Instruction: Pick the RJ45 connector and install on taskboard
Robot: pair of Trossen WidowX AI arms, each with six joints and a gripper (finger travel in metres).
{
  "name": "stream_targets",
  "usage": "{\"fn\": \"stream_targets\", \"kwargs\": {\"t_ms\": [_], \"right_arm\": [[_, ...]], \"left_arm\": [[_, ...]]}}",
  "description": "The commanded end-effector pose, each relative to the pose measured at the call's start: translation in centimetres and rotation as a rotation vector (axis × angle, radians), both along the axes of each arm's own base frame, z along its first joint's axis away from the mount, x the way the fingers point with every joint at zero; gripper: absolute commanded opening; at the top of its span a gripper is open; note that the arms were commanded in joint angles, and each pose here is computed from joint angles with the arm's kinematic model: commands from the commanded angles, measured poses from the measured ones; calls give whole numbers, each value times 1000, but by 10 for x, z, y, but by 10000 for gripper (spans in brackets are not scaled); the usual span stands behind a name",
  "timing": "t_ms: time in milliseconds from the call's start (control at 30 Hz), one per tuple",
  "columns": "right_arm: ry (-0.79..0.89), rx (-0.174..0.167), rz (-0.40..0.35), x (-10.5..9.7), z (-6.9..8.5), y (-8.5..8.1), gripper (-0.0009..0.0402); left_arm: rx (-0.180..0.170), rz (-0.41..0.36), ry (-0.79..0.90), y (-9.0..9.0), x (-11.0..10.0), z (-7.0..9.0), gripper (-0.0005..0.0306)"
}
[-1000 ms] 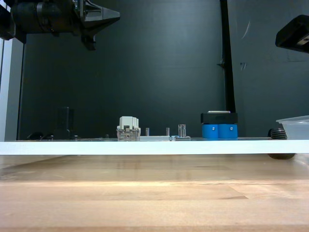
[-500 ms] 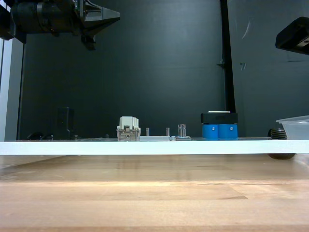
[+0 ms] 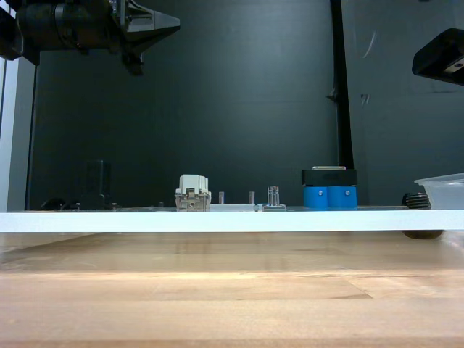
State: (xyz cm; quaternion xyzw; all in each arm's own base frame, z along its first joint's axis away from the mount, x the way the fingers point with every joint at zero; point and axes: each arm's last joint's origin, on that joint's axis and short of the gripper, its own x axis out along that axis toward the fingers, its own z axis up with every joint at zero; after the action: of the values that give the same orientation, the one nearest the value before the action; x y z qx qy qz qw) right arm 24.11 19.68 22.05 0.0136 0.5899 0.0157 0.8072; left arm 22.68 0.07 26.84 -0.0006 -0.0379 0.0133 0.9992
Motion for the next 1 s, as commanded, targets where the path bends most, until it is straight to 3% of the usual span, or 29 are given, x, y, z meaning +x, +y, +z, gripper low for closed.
{"fn": "stream_targets", "kwargs": {"t_ms": [33, 1000], "right_arm": [[-4, 5, 0, 0, -2, 0, 2], [2, 8, 5, -3, -15, -2, 2]], "left_arm": [[0, 0, -1, 0, 0, 0, 0], [0, 0, 0, 0, 0, 0, 0]]}}
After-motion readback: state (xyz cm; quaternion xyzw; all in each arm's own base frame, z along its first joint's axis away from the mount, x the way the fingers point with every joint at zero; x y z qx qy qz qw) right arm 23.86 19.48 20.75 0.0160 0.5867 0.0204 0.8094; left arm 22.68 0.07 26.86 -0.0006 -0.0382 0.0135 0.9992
